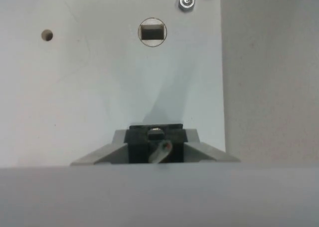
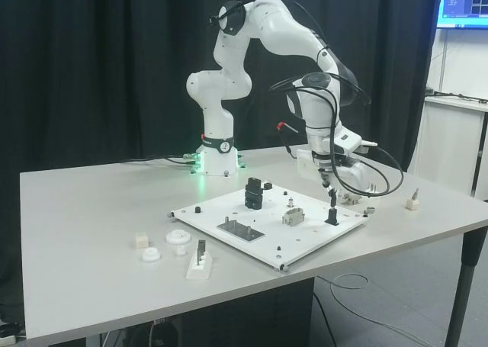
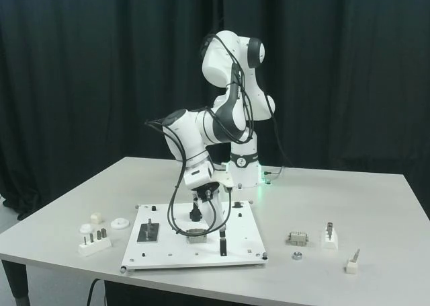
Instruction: Insert USB.
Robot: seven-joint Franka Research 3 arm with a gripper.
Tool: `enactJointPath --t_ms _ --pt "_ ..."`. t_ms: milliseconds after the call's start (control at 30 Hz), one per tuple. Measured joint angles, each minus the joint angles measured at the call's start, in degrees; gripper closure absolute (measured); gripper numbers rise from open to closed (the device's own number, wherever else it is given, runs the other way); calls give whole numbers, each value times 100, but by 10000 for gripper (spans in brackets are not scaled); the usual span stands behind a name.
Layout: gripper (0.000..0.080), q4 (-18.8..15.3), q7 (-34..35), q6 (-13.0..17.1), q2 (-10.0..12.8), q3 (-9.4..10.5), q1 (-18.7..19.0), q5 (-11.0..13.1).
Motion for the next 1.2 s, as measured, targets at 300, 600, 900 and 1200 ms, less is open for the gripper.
enactJointPath --t_ms 300,600,900,1200 --pt "738 0 42 39 35 -21 26 0" --pt "738 0 118 90 62 -39 55 0" --pt "738 0 280 90 60 -57 68 0" --pt "738 -1 447 69 48 -130 121 -3"
